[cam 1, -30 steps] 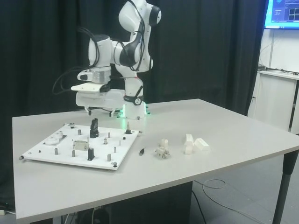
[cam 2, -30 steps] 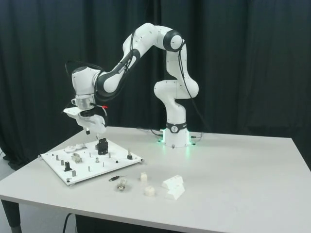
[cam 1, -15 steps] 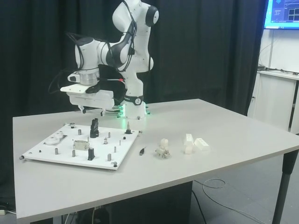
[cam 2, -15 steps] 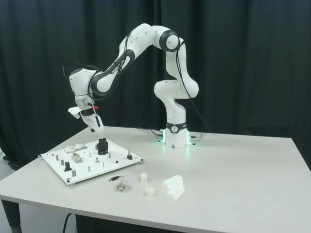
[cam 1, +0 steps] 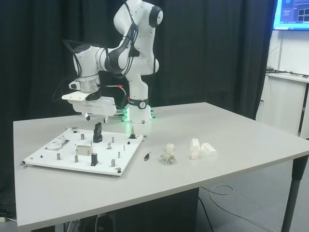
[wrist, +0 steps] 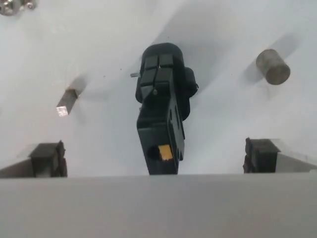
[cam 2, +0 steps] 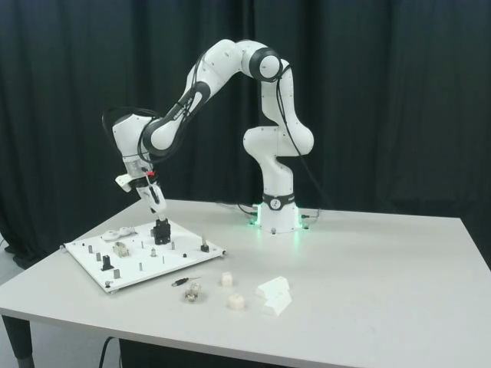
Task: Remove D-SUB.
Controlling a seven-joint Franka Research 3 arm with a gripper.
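Wrist view: pincer wide open, holding nothing; the two black fingertips stand well apart, one to each side of the black D-SUB connector, neither touching it. Connector stands upright on the white board, centred in the gap between the tips. A short grey peg and a small grey block sit on the board either side of it, apart from it. First room view: white arm reaches from its base towards the board, which lies flat on the grey counter. Pincer hangs above the black connector, a clear gap between them, nothing gripped. Connector is on the far half of the board, upright. Loose small white parts lie on the counter well apart from the board, a small grey part between them and the board's edge. Second room view: pincer tilted, just above the connector, not touching it from what I can see. Connector in its place on the board, near the edge that faces the arm's base. White blocks on the counter, away from the board.
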